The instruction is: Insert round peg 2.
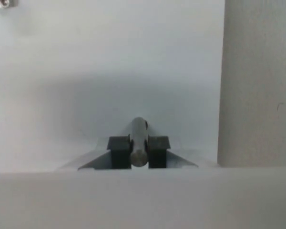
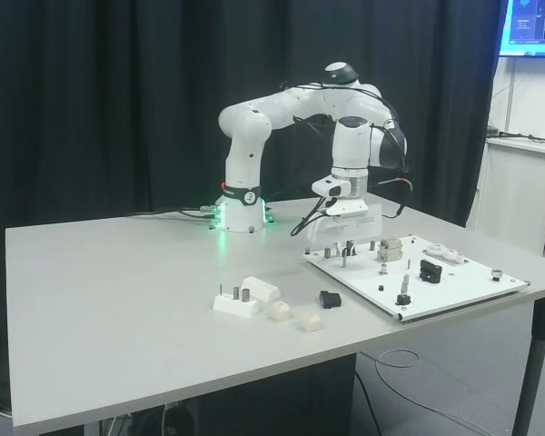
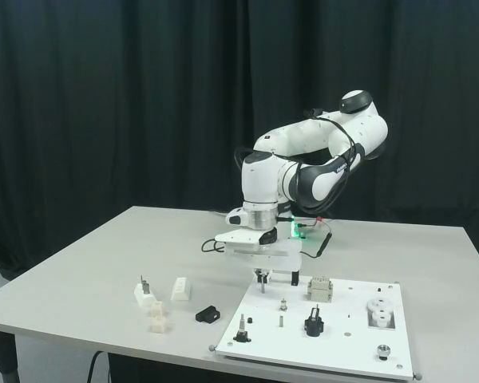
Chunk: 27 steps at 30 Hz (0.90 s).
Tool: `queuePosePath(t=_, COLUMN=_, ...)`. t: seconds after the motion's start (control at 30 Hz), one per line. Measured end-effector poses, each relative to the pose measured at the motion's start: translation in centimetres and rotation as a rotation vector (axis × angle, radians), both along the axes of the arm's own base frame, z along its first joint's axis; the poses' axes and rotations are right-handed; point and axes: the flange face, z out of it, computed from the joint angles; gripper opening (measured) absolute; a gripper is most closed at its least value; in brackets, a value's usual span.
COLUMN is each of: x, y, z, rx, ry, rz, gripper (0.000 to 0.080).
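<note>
Gripper (image 1: pixel 138 151) clamped around round peg (image 1: pixel 138 140) above white board (image 3: pixel 319 331).

A robotics lab: black curtains (image 3: pixel 104 104) behind a grey table (image 2: pixel 100 272) (white task board (image 3: pixel 335 335) on it).

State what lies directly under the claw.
The claw grips a grey round peg above the white board on the grey table. The peg and claw cover the spot beneath, so no hole is visible.

White arm (image 2: pixel 291 109) with black joint bands, green glow at its base (image 2: pixel 240 214); grey table (image 2: pixel 118 282), white board (image 2: pixel 454 282), black curtain (image 3: pixel 104 96), grey peg (image 1: pixel 139 140) between black fingertips (image 1: pixel 118 150)
</note>
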Motion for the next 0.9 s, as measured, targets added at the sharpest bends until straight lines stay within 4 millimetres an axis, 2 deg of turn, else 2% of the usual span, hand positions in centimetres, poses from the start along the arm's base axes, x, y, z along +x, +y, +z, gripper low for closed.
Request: queuePosePath(t=0.9, x=-0.67, y=0.07, z=-0.10, rx=0.001, ry=-0.004, rz=-0.002, gripper=0.0073)
